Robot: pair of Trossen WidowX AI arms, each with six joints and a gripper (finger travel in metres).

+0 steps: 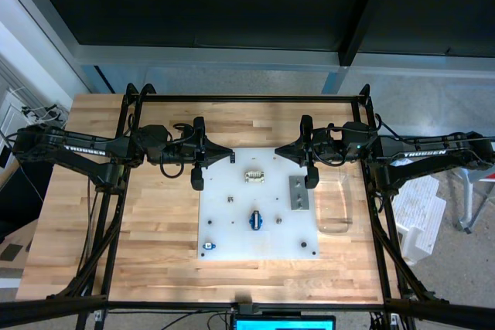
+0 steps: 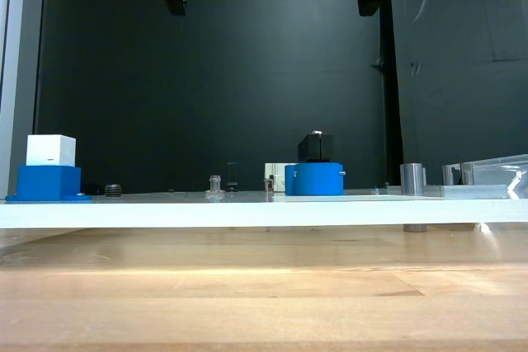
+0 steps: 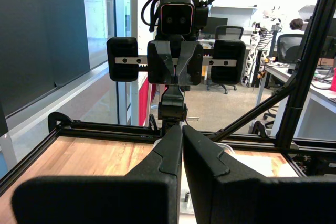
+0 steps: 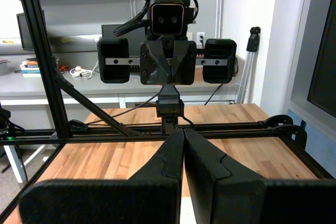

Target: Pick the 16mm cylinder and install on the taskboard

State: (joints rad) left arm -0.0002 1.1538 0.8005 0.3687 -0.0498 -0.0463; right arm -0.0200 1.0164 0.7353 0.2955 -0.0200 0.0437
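Observation:
The white taskboard [image 1: 232, 226] lies mid-table and carries a grey metal block [image 1: 299, 192], a blue part [image 1: 255, 220] and a beige connector [image 1: 254, 177]. A small dark round peg, the 16mm cylinder [image 1: 308, 250], stands upright near the board's front right corner and shows as a grey stub [image 2: 411, 179] in the low view. My left gripper [image 1: 197, 166] hangs over the board's far left corner. My right gripper [image 1: 310, 164] hangs over the far right, well behind the cylinder. Both are shut on nothing, fingers pressed together [image 3: 173, 150] [image 4: 176, 153].
A clear plastic tray [image 1: 337, 206] lies just right of the board. A small blue-and-white block [image 1: 209, 246] sits at the board's front left. Black frame rails [image 1: 116, 214] run along both sides and the back of the wooden table [image 1: 139, 253].

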